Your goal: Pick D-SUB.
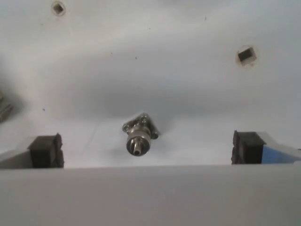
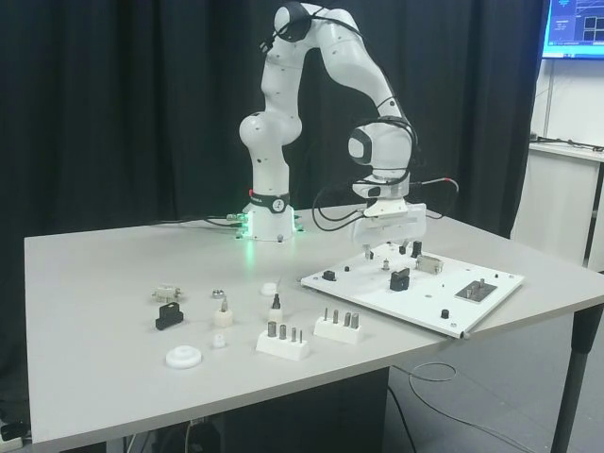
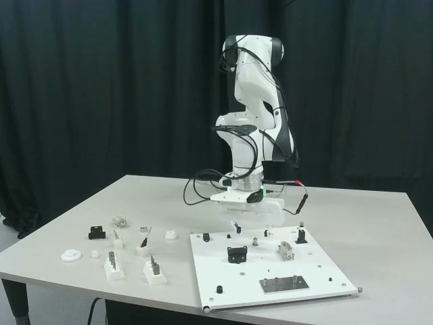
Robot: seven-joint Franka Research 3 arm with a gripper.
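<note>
Arm (image 2: 326, 57) bent over the far edge of the white board (image 2: 491, 294). Gripper (image 2: 389, 247) hangs low above the board and touches nothing.

Wrist view: jaws wide apart, with one black pad (image 1: 45, 150) at each side. Gripper (image 1: 146, 149) is empty. Between the pads, down on the board, stands a small round metal connector (image 1: 139, 134) on a flanged base, clear of both pads. Two small square holes in the board beyond it, one (image 1: 246, 55) nearer than the other (image 1: 58, 8).

D-SUB (image 2: 429, 264), taken to be the grey boxy connector, though the identification is not certain. It sits on the board, ungripped, near the gripper at about 4 o'clock from it in the first room view. In the second room view the same part (image 3: 285, 250) stands at about 5 o'clock from the gripper (image 3: 252, 225).

Also on the board: black block (image 2: 400, 279) at about 7 o'clock from the D-SUB, and a grey plate (image 2: 475, 290) towards the near right corner.

Grey table (image 2: 104, 260), left of the board: two white peg holders (image 2: 283, 342) and (image 2: 338, 327) side by side, a white gear (image 2: 183, 357), a black clip (image 2: 169, 318) and a small metal part (image 2: 167, 294) just behind the clip. All lie well apart from the gripper.
</note>
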